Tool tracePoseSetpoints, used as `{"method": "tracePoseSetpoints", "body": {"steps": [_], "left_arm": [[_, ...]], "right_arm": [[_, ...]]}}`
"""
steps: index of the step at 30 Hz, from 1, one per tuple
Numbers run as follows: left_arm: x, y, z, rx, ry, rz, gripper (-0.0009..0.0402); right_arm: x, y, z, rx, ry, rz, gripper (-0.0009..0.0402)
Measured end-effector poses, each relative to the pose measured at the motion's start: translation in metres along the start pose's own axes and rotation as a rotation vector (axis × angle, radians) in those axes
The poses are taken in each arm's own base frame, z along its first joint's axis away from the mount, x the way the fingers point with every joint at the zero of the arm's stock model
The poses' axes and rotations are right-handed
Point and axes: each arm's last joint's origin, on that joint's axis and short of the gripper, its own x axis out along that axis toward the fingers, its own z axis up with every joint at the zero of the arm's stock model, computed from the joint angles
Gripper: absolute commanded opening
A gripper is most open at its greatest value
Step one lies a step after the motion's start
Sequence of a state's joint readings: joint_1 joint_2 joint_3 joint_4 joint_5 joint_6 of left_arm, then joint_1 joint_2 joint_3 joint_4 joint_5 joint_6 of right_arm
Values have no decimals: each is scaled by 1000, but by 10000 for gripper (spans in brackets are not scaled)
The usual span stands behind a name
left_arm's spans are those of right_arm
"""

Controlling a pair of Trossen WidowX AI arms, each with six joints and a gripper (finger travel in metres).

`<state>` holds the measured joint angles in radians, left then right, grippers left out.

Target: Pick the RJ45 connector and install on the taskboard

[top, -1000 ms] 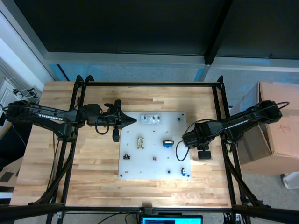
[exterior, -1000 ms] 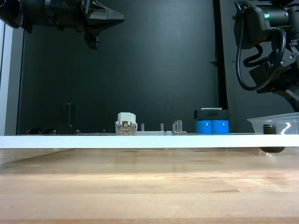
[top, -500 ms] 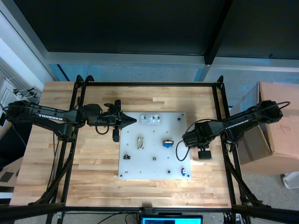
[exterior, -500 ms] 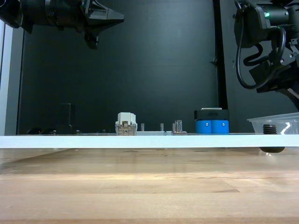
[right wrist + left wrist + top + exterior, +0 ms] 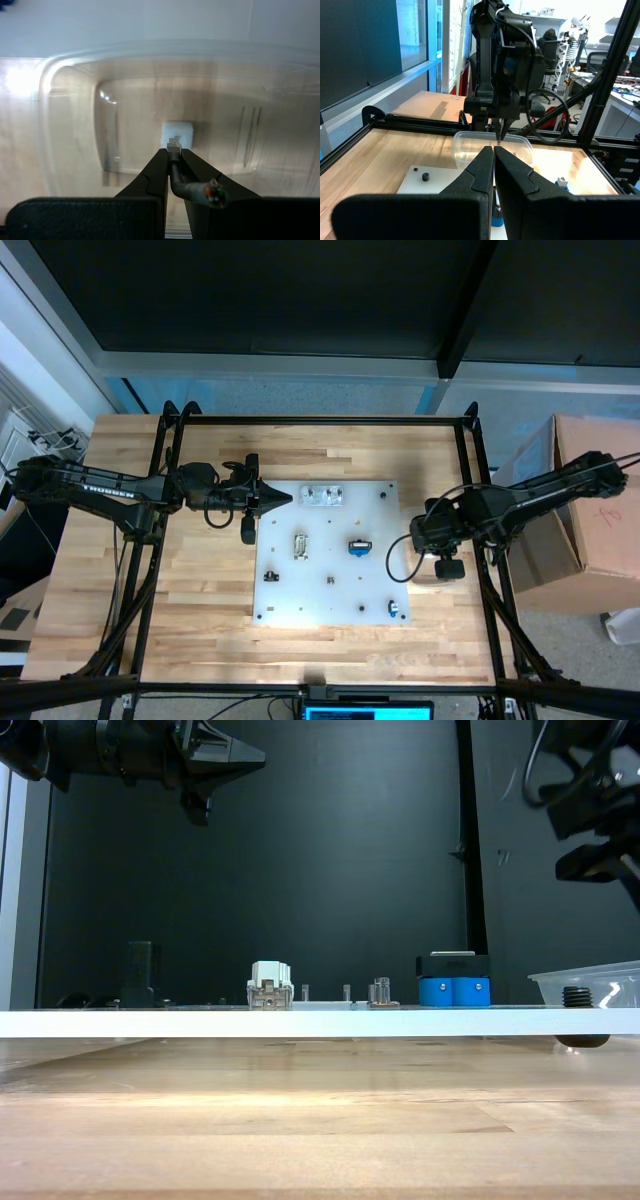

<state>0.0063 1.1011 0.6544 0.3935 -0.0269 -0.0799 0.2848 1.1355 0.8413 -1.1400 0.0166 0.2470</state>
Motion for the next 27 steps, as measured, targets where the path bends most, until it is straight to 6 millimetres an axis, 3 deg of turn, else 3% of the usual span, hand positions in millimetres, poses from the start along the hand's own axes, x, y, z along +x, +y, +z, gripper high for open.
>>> {"method": "tracePoseSetpoints", "body": {"steps": [10,27], "left_arm": [[0,0,0,0,0,0,1],[0,0,0,0,0,0,1]], "right_arm": [[-21,15,-3,-10,-81,15,0],[-29,75,56,7,-84,4,0]]}}
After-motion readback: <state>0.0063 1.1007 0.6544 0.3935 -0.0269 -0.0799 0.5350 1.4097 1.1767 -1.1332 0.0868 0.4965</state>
